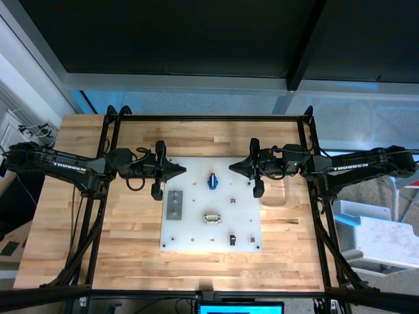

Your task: Pick the 16mm bar from the taskboard and place it in the container

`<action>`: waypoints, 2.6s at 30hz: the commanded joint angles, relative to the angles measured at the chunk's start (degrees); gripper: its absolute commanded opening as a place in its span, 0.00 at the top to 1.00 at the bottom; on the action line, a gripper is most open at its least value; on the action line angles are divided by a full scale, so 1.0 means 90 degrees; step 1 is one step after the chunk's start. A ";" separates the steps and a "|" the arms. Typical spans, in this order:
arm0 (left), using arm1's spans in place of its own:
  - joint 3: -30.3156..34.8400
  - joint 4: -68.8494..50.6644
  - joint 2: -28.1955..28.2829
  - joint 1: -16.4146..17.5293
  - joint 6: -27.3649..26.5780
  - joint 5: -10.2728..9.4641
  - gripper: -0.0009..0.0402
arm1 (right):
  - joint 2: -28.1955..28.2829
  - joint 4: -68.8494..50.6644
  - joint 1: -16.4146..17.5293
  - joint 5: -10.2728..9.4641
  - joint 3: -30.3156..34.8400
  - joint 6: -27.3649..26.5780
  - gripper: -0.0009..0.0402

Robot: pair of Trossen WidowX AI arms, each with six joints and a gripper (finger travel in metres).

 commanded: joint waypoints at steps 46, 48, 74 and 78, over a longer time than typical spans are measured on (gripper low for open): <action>0.0002 0.0002 0.0000 0.0000 0.0000 0.0002 0.98 | 0.0656 -0.6057 0.0141 0.0049 0.2431 0.0070 0.98; 0.0002 0.0002 0.0000 0.0002 0.0000 0.0002 0.98 | 0.0814 -0.6448 0.0160 0.0049 0.2628 0.0068 0.98; 0.0002 0.0002 0.0000 0.0000 0.0000 0.0002 0.98 | 0.2492 -0.9814 0.0906 0.0413 0.4396 0.0459 0.98; 0.0002 0.0002 0.0000 0.0000 0.0000 0.0002 0.98 | 0.2684 -0.9989 0.1042 0.0393 0.4646 0.0585 0.98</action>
